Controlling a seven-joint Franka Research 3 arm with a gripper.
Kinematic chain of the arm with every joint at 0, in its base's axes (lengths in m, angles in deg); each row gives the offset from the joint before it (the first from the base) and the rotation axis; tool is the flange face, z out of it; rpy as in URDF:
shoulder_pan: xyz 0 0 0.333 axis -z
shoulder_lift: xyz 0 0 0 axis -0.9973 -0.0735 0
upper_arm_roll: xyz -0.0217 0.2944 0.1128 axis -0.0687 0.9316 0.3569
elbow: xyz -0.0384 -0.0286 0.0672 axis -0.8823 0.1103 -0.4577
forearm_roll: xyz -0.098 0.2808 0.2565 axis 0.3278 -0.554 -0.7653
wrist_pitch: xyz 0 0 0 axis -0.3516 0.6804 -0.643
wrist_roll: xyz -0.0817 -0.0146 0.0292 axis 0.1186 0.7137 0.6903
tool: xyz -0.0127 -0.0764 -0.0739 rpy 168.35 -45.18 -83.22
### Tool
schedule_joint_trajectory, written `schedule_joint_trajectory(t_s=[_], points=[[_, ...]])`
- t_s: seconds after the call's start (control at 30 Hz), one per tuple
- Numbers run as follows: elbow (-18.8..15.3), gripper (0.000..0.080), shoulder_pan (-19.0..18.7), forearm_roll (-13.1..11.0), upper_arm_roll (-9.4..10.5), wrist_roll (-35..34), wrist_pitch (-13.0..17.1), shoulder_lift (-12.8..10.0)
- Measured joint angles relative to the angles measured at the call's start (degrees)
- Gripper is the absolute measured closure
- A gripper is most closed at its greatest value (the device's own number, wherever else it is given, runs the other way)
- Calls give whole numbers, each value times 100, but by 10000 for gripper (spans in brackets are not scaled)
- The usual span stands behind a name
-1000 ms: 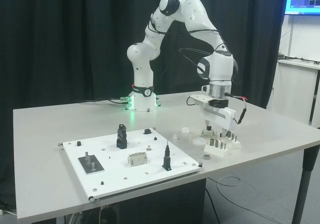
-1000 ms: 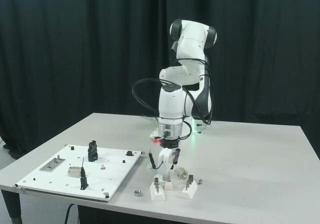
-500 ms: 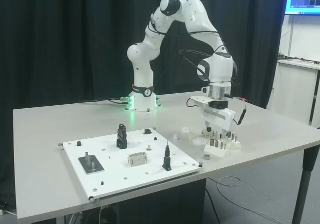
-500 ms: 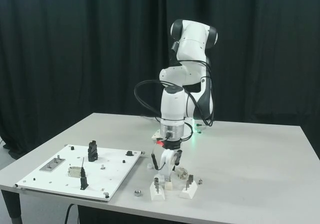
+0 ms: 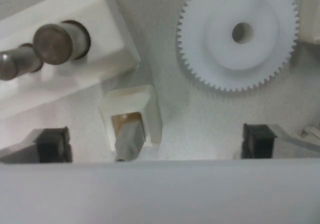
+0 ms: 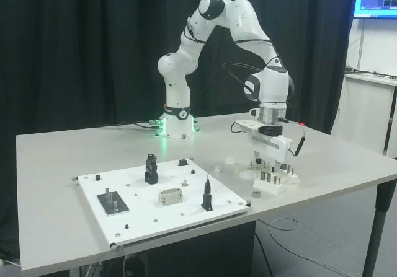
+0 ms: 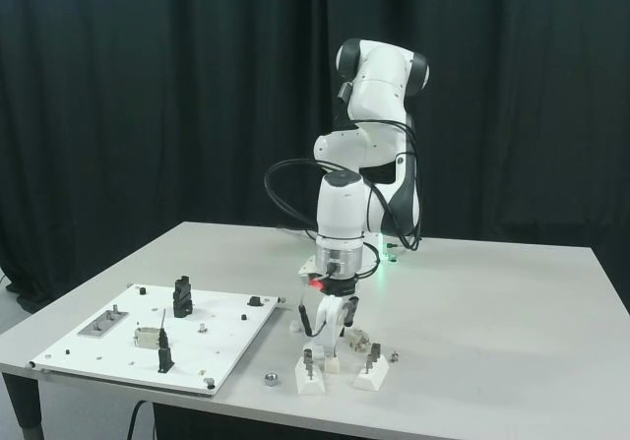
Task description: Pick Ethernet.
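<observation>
while the gripper (image 5: 155, 144) hangs low over the white part holders (image 6: 273, 179) at the table's right near corner, its fingers (image 5: 50, 145) stand wide apart and empty; the ethernet plug (image 5: 131, 125) lies between them, nearer one, beside the white gear (image 5: 239, 33).

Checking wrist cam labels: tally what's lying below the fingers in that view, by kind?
Toothed gear, white: 1
Grey pegs: 2
Peg holder, white: 1
Ethernet plug: 1
Total: 5
</observation>
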Motion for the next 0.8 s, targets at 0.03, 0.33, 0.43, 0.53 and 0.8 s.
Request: schedule_joint_trajectory(t_s=[0.03, 0.33, 0.43, 0.53, 0.8], points=[[0, 3, 0, -13, 0, 0, 0, -8], [0, 94, 9, -376, -23, -8, 101, -103], [0, 434, 13, -442, -30, -8, 125, -126], [0, 434, 15, -466, -31, -8, 147, -139], [0, 636, 15, -530, -31, -8, 191, -156]])
